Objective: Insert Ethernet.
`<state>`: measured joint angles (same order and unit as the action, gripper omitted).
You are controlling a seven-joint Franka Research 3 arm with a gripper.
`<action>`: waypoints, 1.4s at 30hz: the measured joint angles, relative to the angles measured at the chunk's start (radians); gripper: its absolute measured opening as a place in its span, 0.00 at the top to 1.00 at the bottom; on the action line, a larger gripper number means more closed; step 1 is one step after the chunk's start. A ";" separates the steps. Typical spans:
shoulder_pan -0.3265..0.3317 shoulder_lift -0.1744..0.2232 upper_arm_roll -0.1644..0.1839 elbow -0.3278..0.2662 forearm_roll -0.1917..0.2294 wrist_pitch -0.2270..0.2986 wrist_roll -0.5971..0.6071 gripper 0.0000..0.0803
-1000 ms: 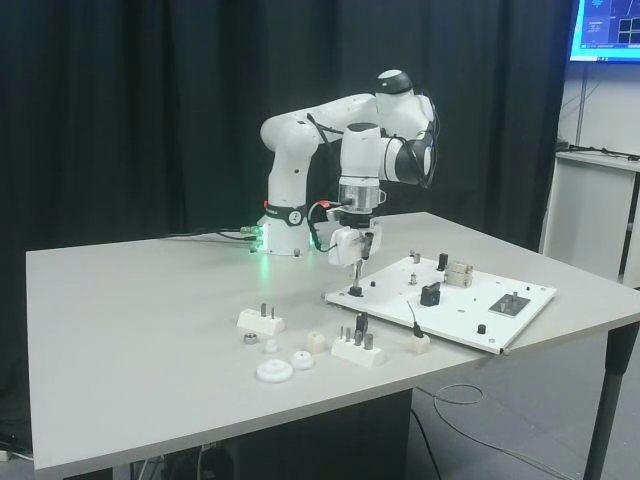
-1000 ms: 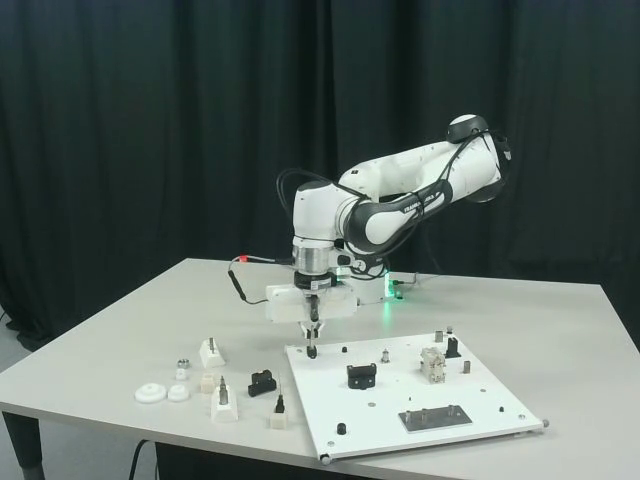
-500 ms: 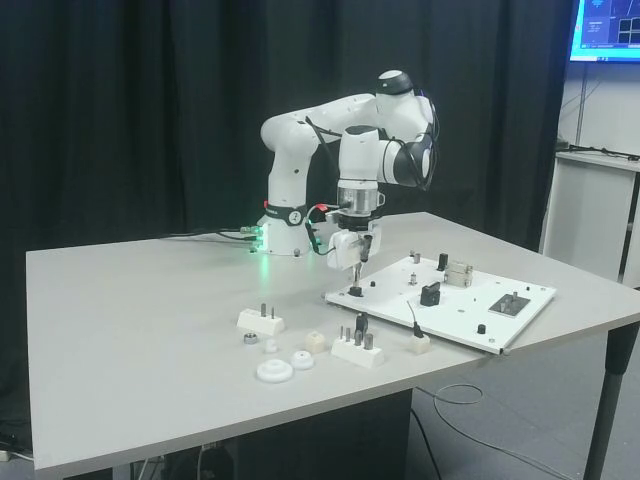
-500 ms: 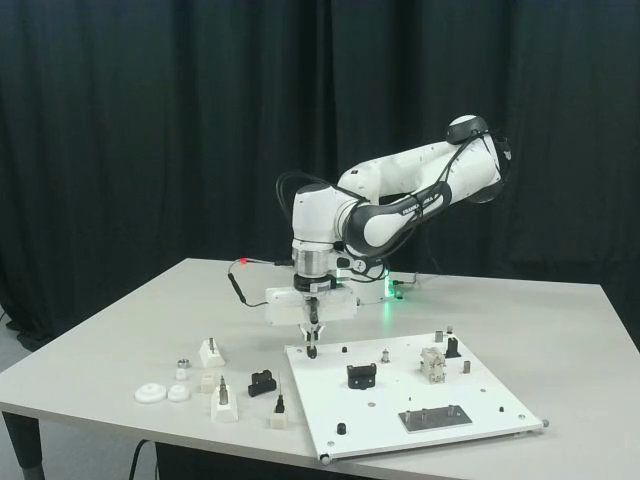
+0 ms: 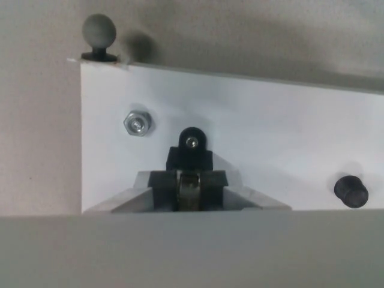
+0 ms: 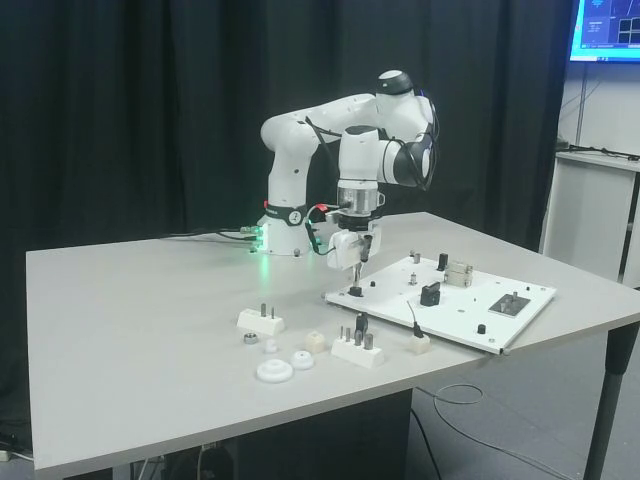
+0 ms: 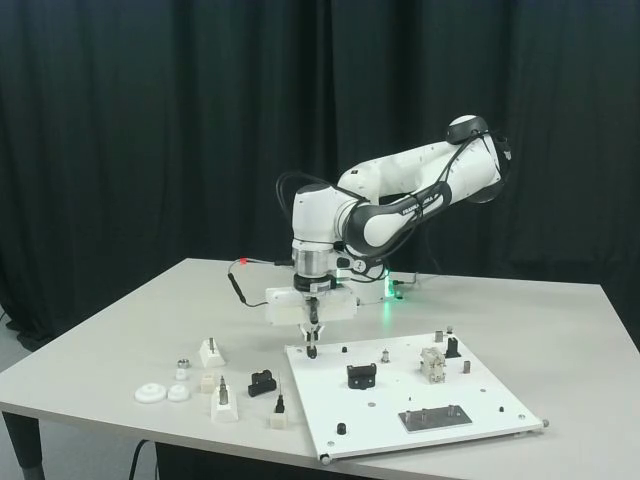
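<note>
The pincer (image 5: 189, 191) is clamped on the plug (image 5: 189, 157), a small black part, at the corner of the white board (image 7: 400, 400). The plug is likely light, stiff, a little fragile; its flat sides suit holding best.

**Robotics lab, test bench setup**

I'm bolted on a grey table (image 6: 150, 300) in a lab: black curtains (image 7: 150, 130) all around, a white assembly board (image 7: 420, 405) with fixtures, loose white gears (image 6: 272, 372) and part blocks, a wall screen (image 6: 605, 30), a white cabinet (image 6: 590, 210) at the side.
</note>
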<state>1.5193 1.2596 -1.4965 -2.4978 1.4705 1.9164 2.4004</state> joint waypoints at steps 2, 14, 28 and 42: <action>0.000 0.000 0.001 0.000 0.001 0.000 0.000 0.91; 0.000 0.000 0.004 0.000 0.005 0.004 -0.002 0.91; -0.006 -0.001 0.001 -0.001 -0.005 -0.009 -0.001 0.83; 0.001 -0.001 -0.005 0.003 -0.083 -0.009 -0.050 0.09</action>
<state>1.5202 1.2591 -1.5012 -2.4947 1.3874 1.9076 2.3504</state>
